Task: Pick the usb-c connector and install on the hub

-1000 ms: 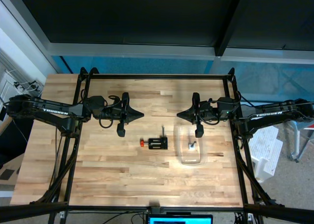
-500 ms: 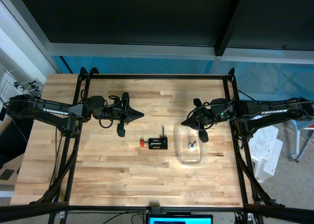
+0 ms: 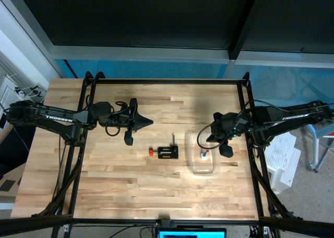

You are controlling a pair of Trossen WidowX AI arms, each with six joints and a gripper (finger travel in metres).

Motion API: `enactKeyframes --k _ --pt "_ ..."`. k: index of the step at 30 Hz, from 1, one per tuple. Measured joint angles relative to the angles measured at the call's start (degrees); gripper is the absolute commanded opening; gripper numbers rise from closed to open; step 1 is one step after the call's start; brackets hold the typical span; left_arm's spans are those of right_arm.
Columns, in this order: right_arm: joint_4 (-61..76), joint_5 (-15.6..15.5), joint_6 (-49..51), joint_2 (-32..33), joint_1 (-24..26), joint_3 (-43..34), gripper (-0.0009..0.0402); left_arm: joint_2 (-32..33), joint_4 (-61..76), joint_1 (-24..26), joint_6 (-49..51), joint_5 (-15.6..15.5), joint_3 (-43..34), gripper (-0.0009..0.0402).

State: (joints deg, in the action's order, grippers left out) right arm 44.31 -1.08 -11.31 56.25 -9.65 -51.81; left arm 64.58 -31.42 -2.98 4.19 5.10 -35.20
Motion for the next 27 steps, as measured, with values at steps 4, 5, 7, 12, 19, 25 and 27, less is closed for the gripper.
enactKeyframes --k 4,5,7,12,19,25,27 --pt "4.2 0.0 -1.4 0.5 -1.8 -1.1 0.0 0.0 0.0 0.0 0.0 0.0 0.0 0.0" --pt "5.5 0.0 -1.7 0.7 -2.1 -1.4 0.0 0.0 0.0 0.0 0.0 0.0 0.0 0.0" --pt "7.7 0.0 -2.4 1.1 -2.6 -1.9 0.0 0.0 0.0 0.0 0.0 0.0 0.0 0.0" --pt "11.4 0.6 -3.8 2.2 -3.7 -2.5 0.0 0.0 0.0 0.0 0.0 0.0 0.0 0.0" --pt "12.7 2.1 -5.7 4.4 -5.6 -3.0 0.0 0.0 0.0 0.0 0.0 0.0 0.0 0.0" --pt "12.9 4.6 -7.0 7.9 -7.3 -3.0 0.0 0.0 0.0 0.0 0.0 0.0 0.0 0.0" --pt "12.9 4.8 -7.5 9.2 -7.6 -3.0 0.0001 0.0 0.0 0.0 0.0 0.0 0.0 0.0"
